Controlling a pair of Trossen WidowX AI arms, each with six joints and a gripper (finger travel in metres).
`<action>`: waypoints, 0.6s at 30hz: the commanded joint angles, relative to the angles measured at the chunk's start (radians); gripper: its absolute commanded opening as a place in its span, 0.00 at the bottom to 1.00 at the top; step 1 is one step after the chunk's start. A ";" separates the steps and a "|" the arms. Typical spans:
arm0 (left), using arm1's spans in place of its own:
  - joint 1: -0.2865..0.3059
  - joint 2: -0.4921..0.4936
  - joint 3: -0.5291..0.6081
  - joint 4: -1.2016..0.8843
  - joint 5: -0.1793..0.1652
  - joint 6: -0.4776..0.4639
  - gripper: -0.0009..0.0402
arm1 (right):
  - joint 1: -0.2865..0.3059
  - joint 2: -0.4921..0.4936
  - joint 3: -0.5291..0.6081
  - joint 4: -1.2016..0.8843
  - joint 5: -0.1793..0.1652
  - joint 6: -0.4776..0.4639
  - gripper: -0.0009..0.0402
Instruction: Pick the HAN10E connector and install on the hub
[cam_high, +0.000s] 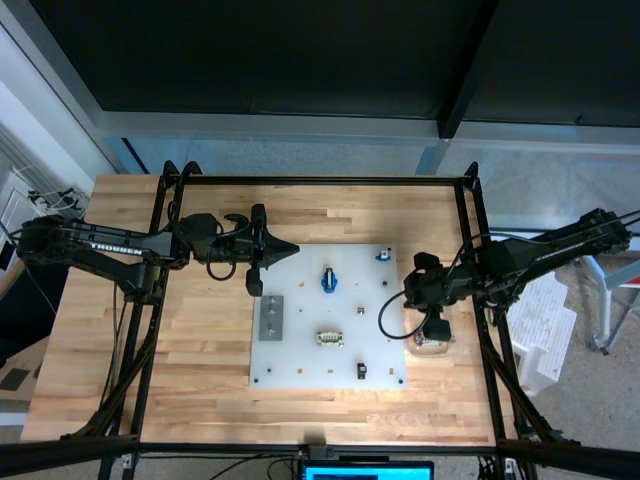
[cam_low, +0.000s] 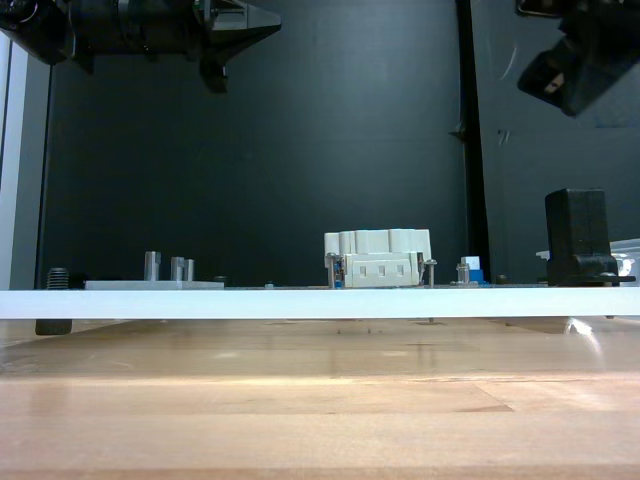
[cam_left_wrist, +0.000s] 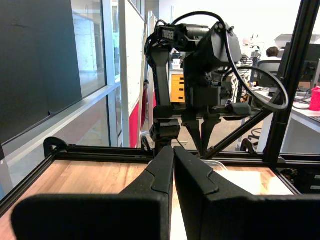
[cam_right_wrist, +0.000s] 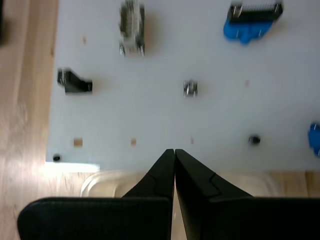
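The hub (cam_high: 330, 340) is a beige socket with metal end flanges, fixed near the front middle of the white plate (cam_high: 300, 362). It also shows in the low view (cam_low: 378, 262) and the right wrist view (cam_right_wrist: 132, 27). The loose HAN10E connector shows in no view. My right gripper (cam_high: 436, 330) hangs shut and empty over the plate's right edge, above a clear container (cam_right_wrist: 112, 184); its fingertips (cam_right_wrist: 174, 151) touch. My left gripper (cam_high: 292, 248) is shut and empty, held high beyond the plate's back left corner, pointing right.
On the plate stand a dark-grey block with two holes (cam_high: 270, 317), a blue part (cam_high: 329, 280), a small blue piece (cam_high: 381, 256) and a black bracket (cam_high: 362, 372). The clear container (cam_high: 432, 347) lies on the wood beside the plate. A black frame rings the table.
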 joint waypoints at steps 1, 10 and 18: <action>0.000 0.000 0.000 0.000 0.000 0.000 0.02 | 0.037 0.004 -0.001 -0.047 0.000 0.039 0.02; 0.000 0.000 0.000 0.000 0.000 0.000 0.02 | 0.113 0.009 -0.001 -0.113 -0.002 0.108 0.03; 0.000 0.000 0.000 0.000 0.000 0.000 0.02 | 0.163 0.013 -0.001 -0.157 -0.011 0.176 0.08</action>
